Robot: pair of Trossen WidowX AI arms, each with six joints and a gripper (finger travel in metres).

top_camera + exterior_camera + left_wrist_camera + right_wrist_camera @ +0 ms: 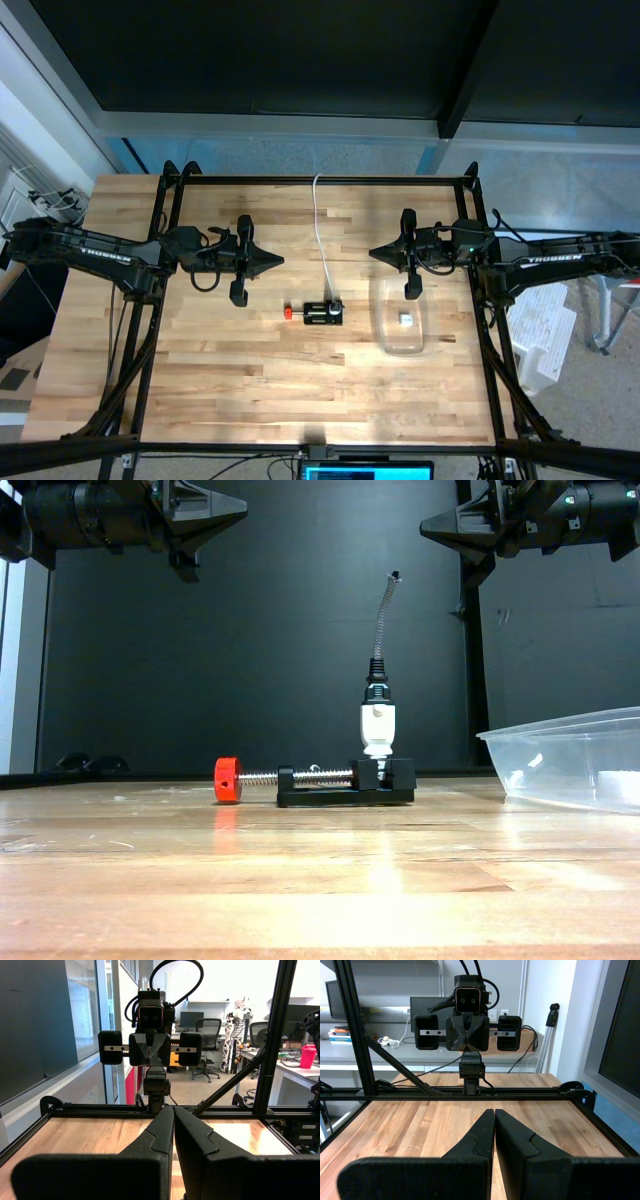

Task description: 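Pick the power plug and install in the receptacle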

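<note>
Your wooden plank surface (200,380) carries three items. Black vise (323,314) with red knob (288,313): near the middle. Clear plastic tray (400,344): beside the vise, toward the right arm. White cable (320,225): from the vise to the far edge.

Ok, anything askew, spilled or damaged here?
Nothing stands out. The receptacle stands upright in the black vise, the clear tray lies flat nearby, and the left tool and right tool hang shut above the table.
</note>
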